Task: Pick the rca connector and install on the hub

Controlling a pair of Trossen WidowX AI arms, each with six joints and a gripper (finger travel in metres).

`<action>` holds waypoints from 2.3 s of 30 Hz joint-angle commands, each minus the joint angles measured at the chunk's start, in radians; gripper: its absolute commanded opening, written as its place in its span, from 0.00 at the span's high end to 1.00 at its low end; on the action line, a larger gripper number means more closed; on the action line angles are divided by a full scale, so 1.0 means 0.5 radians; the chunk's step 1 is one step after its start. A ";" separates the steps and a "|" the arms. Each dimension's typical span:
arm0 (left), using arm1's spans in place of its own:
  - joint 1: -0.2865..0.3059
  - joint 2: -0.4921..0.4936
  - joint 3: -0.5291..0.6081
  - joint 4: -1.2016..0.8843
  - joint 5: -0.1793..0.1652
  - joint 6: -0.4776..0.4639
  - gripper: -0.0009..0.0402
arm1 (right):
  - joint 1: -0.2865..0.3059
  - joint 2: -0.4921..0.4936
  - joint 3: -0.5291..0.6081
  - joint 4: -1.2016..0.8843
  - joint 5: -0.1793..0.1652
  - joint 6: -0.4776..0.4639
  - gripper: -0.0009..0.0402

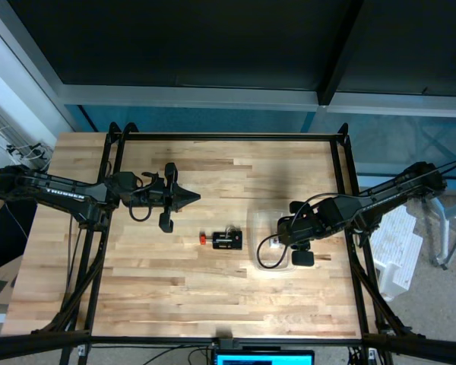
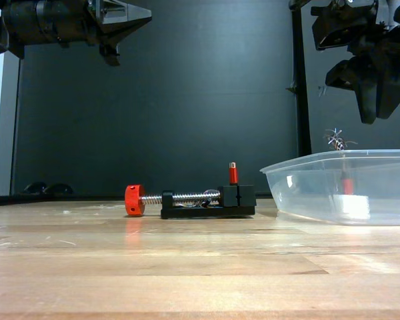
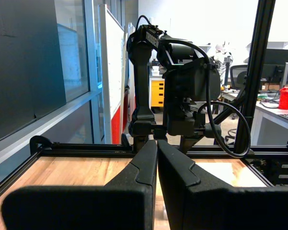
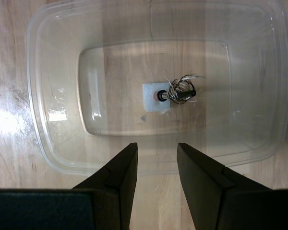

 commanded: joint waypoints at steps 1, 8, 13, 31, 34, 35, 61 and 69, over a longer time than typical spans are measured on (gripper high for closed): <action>0.000 0.000 0.001 0.000 0.001 0.000 0.98 | -0.002 -0.001 -0.005 0.005 0.002 0.001 0.71; 0.000 0.001 0.001 0.000 0.001 0.000 0.98 | -0.004 -0.001 -0.005 0.008 0.002 0.001 0.71; 0.000 0.001 0.001 0.000 0.001 0.000 0.98 | -0.012 0.009 -0.005 0.019 0.003 0.001 0.71; 0.001 0.000 0.001 0.000 0.001 0.000 0.98 | -0.102 0.288 -0.089 0.339 0.020 -0.076 0.57; 0.000 0.001 0.001 0.000 0.001 0.000 0.98 | -0.105 0.308 -0.137 0.414 0.013 -0.076 0.58; 0.000 0.001 0.001 0.001 0.001 0.000 0.98 | -0.105 0.318 -0.148 0.436 0.014 -0.076 0.58; 0.000 0.001 0.001 0.000 0.001 0.000 0.98 | -0.109 0.423 -0.265 0.698 -0.002 -0.093 0.68; 0.000 0.000 0.001 0.000 0.001 0.000 0.98 | -0.109 0.423 -0.265 0.697 -0.002 -0.090 0.83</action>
